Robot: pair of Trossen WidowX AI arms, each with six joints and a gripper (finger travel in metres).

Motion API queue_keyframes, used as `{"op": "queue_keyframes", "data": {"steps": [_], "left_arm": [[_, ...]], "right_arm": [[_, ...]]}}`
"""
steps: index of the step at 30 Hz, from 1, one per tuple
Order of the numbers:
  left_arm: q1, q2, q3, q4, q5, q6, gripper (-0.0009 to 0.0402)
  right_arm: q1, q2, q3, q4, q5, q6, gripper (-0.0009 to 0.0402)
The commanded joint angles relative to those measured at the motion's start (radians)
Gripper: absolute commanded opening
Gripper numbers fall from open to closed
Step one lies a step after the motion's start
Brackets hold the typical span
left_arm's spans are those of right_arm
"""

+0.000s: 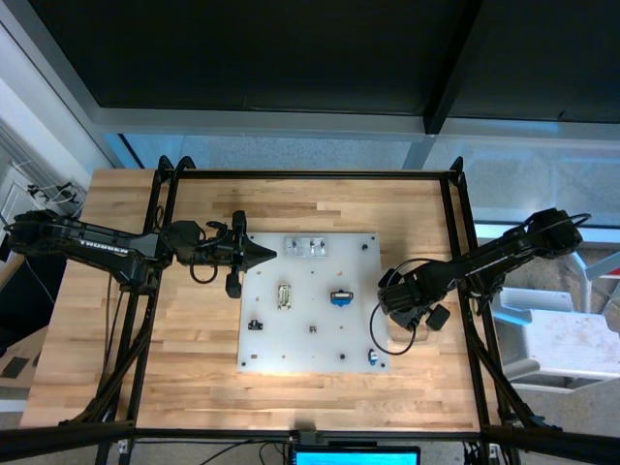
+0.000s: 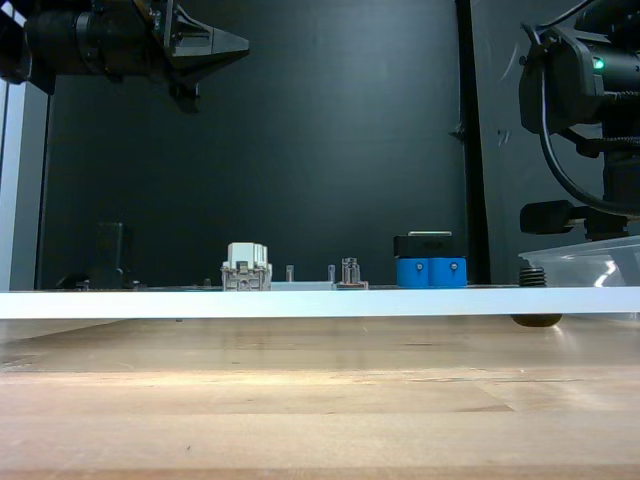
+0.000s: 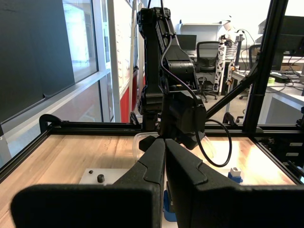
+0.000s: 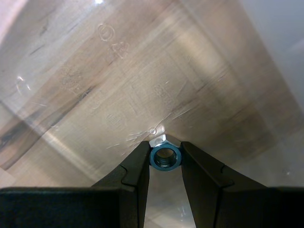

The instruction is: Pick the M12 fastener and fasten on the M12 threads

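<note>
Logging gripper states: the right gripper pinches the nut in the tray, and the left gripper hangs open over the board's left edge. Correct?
No: the left gripper is shut, as the left wrist view shows. Otherwise right: it hangs over the left edge of the board, and the right gripper pinches the nut in the tray.
</note>
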Motion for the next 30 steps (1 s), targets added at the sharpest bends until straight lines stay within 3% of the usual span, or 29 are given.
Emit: {"op": "queue_keyframes", "data": {"steps": [1, 9, 19, 30], "left_arm": [[0.000, 0.000, 0.000, 0.000, 0.001, 0.000, 0.0000], [0.000, 0.000, 0.000, 0.000, 0.001, 0.000, 0.0000], [0.000, 0.000, 0.000, 0.000, 0.000, 0.000, 0.0000], [0.000, 0.000, 0.000, 0.000, 0.000, 0.000, 0.0000]], "right_arm": [[0.001, -0.013, 0.031, -0.035, 0.002, 0.000, 0.0007], [0.003, -0.020, 0.186, -0.241, 0.002, -0.053, 0.0001], [0.030, 0.066, 0.440, -0.412, 0.002, -0.343, 0.0000], [0.090, 0.233, 0.647, -0.449, 0.001, -0.362, 0.0000]]}}
